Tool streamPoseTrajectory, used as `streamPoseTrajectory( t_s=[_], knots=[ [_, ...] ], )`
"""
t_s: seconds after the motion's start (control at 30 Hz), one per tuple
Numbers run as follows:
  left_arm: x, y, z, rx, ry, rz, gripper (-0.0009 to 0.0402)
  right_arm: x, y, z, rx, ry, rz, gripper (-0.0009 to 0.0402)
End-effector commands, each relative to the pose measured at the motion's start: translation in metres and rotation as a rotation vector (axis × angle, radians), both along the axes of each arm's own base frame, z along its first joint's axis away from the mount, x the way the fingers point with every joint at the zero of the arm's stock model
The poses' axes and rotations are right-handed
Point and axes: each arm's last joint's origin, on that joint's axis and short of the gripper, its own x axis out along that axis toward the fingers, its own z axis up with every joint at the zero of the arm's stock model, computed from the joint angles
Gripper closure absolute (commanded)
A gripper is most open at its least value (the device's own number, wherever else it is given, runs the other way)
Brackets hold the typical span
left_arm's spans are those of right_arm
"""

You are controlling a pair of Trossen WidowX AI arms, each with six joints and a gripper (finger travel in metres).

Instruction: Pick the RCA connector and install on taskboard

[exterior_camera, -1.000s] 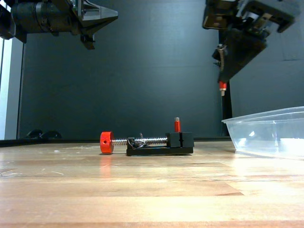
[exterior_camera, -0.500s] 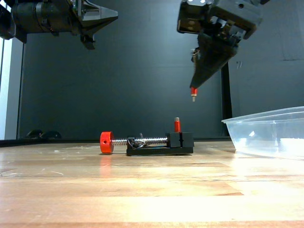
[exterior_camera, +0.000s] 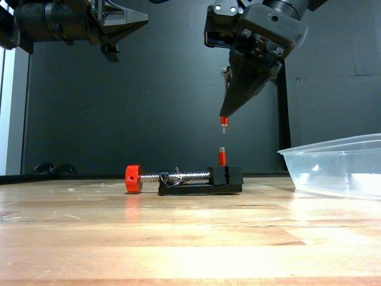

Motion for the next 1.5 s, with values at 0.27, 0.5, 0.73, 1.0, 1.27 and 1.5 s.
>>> streamPoseTrajectory(
  t_s=[0.27,0.5,0.73,1.0,1.27,1.5],
  knots=[
    [0.0,0.0,0.0,0.0,0.0,0.0,0.0393,0.006,-0.001,-0.012,-0.008,0.03,-0.005,0.0393],
    [0.0,0.0,0.0,0.0,0.0,0.0,0.0393,0.007,-0.001,-0.014,-0.005,0.031,-0.008,0.0393],
    [0.0,0.0,0.0,0.0,0.0,0.0,0.0393,0.007,-0.001,-0.014,-0.005,0.031,-0.007,0.0393],
    [0.0,0.0,0.0,0.0,0.0,0.0,0.0393,0.007,-0.001,-0.015,-0.007,0.032,-0.007,0.0393],
    [0.0,0.0,0.0,0.0,0.0,0.0,0.0393,0.006,-0.001,-0.015,-0.007,0.033,-0.007,0.0393],
    [0.0,0.0,0.0,0.0,0.0,0.0,0.0393,0.008,0.0,-0.018,-0.007,0.036,-0.005,0.0393]
  ],
)
